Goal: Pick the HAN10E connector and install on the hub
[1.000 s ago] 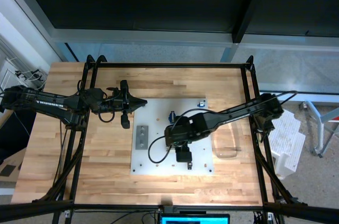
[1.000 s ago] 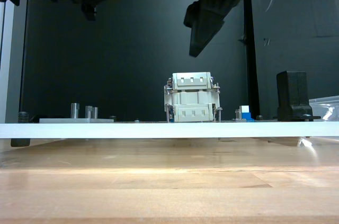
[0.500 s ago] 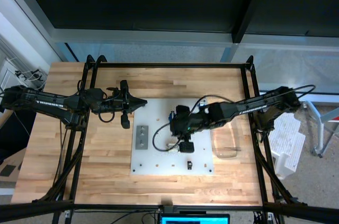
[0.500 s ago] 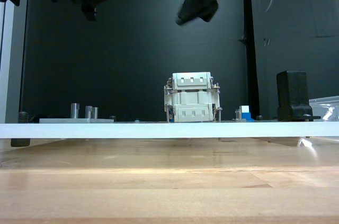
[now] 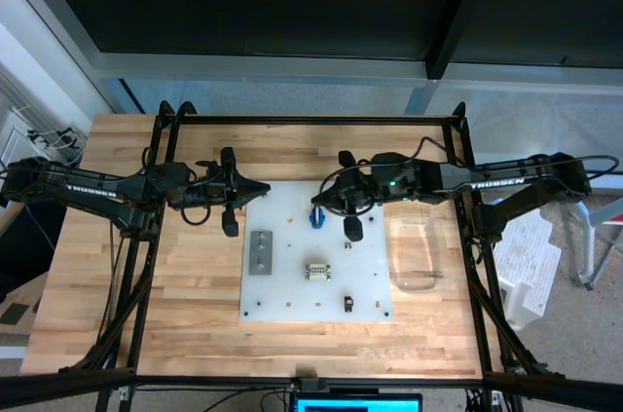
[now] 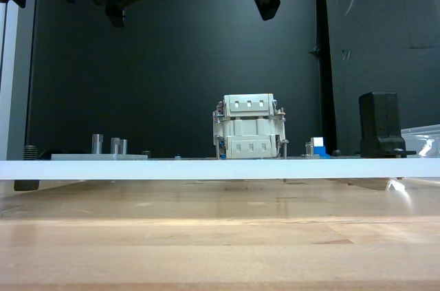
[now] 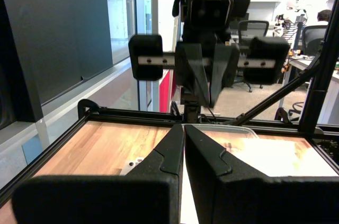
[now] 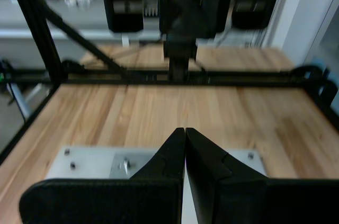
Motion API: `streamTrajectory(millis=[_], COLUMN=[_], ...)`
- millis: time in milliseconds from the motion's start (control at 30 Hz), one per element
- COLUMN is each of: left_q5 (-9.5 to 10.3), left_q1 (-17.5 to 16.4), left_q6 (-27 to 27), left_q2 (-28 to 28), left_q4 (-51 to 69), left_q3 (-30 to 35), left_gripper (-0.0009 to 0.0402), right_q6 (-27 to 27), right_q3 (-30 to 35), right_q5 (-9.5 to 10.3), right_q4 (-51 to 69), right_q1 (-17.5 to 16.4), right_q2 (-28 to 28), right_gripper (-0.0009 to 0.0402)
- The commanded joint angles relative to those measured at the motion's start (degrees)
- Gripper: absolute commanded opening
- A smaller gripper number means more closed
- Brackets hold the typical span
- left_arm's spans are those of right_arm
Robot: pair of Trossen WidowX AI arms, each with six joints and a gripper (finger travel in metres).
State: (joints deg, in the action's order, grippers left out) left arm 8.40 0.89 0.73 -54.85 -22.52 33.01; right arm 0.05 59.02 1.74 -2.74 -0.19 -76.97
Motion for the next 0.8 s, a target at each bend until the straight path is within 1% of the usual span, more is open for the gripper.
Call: streamTrajectory(millis=[33, 167, 300, 467, 600, 667, 700, 800], left_q5=[0.00, 0.00, 0.00, 0.00, 0.00, 0.00, 0.00, 0.00], left_q1=[0.0, 0.0, 0.0, 0.0, 0.0, 0.0, 0.0, 0.0], left_q6=[0.0, 0.0, 0.0, 0.0, 0.0, 0.0, 0.0, 0.0], left_q2=[0.0, 0.0, 0.0, 0.0, 0.0, 0.0, 0.0, 0.0], left_q4=[0.0, 0.0, 0.0, 0.0, 0.0, 0.0, 0.0, -0.3], left_q3=[0.0, 0.0, 0.0, 0.0, 0.0, 0.0, 0.0, 0.0], left_gripper=[0.0001, 0.0001, 0.0001, 0.0001, 0.0001, 0.0001, 0.0001, 0.0001], right_q6=[0.0, 0.0, -0.2, -0.6, -0.7, -0.7, -1.1, -1.6], right_q3=[-3.8, -8.9, -13.4, -16.6, -18.1, -18.9, -19.4, -20.7], right_q5=[-0.13, -0.22, -0.50, -0.66, -0.59, -0.24, -0.66, -0.72], right_q4=[-6.6, -14.1, -18.9, -21.0, -21.1, -21.1, -21.1, -21.1], right_q1=[0.5, 0.9, 1.2, 1.2, 1.3, 1.3, 1.3, 1.3], right_q2=[2.3, 5.6, 9.1, 12.8, 14.8, 15.6, 16.0, 17.0], right_gripper=[0.0002, 0.0002, 0.0002, 0.0002, 0.0002, 0.0002, 0.0002, 0.0002])
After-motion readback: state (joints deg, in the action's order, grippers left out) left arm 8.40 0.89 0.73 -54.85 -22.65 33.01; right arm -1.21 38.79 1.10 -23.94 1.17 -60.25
